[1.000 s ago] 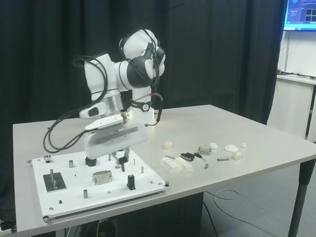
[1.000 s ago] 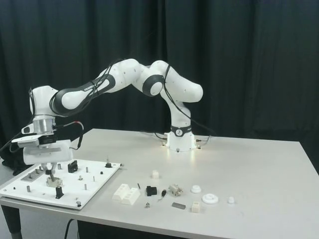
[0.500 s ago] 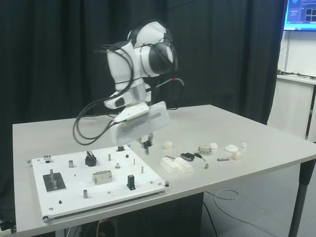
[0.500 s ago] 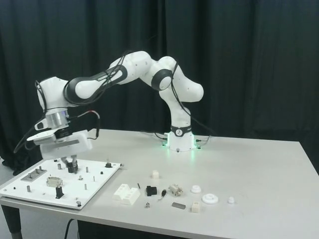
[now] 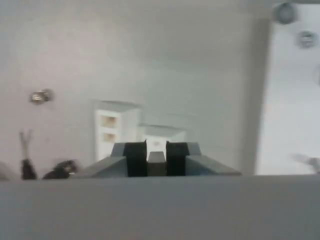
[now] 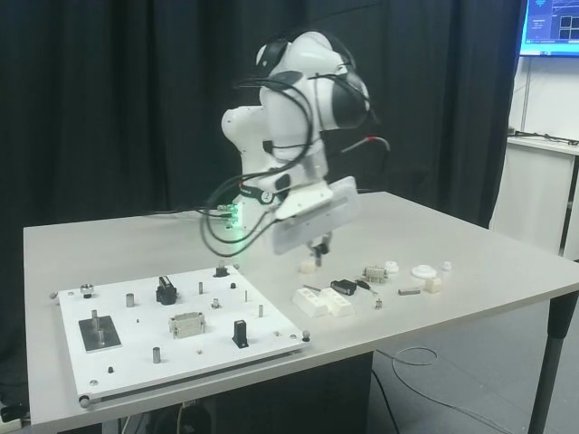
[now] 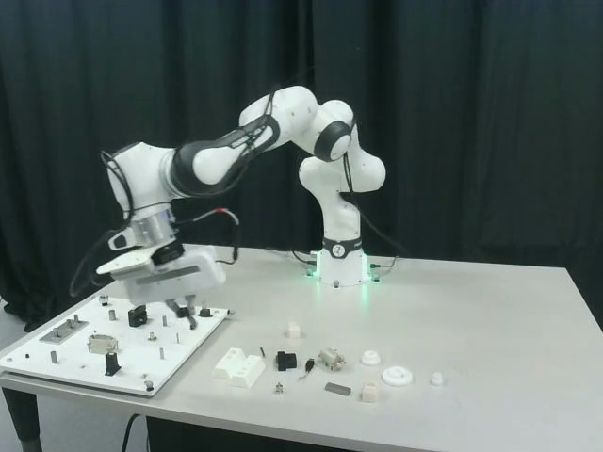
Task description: Place square peg 3.
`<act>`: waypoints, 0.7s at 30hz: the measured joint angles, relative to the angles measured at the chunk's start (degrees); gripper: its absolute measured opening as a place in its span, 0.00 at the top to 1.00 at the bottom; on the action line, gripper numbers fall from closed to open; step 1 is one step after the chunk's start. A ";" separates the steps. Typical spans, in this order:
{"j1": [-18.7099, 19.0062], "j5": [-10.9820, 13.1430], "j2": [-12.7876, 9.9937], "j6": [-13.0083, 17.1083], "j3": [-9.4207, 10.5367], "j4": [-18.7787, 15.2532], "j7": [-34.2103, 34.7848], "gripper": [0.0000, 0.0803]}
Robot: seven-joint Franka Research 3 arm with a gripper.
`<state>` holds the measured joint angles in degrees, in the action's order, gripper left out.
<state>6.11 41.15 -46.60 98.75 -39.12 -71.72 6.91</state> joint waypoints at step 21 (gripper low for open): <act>17.11 -1.41 4.47 5.40 -0.33 -12.92 13.57 0.90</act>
<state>23.22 39.74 -42.13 104.15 -39.45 -84.64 20.48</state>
